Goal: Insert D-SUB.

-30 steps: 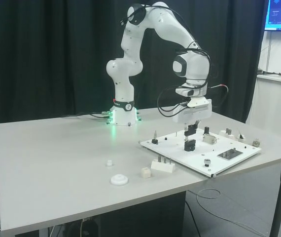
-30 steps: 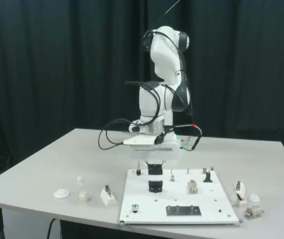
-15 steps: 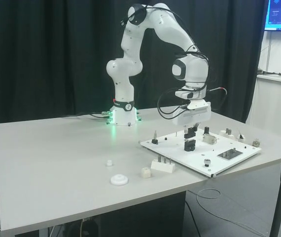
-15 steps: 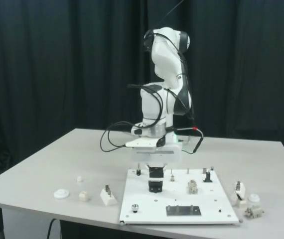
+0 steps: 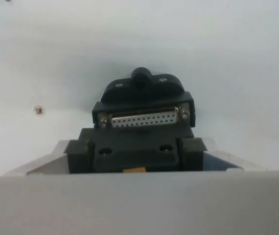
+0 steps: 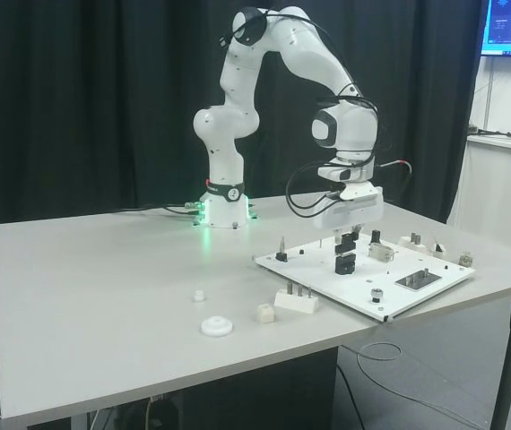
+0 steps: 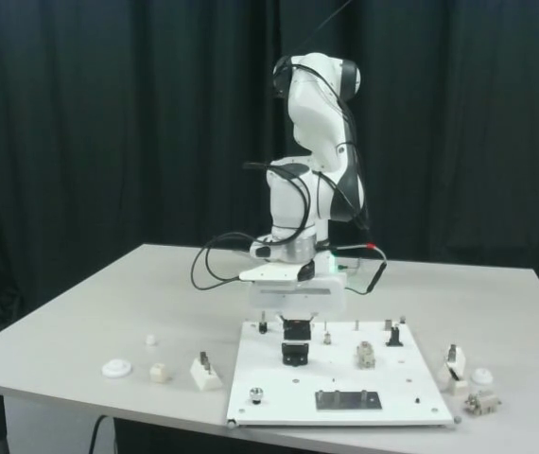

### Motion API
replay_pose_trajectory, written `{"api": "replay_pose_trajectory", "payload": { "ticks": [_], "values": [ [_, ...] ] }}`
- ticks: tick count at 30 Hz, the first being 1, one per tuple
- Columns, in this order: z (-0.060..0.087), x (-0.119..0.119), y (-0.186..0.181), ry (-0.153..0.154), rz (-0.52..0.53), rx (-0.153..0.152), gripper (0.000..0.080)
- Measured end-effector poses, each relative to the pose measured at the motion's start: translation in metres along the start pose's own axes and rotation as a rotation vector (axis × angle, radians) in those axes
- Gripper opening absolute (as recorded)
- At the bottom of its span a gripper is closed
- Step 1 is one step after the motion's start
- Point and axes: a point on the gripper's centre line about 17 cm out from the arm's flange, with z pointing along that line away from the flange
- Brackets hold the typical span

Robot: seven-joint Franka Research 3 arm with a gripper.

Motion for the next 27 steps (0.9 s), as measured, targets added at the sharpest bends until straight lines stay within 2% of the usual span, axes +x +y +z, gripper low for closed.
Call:
{"api": "replay_pose_trajectory", "payload": {
  "ticks": [11,27],
  "values": [
    [0.0000,0.0018,-0.0018,0.008,-0.008,-0.003,0.0383],
    [0.0000,0.0072,0.0027,0.029,-0.044,-0.034,0.0383]
  ]
}}
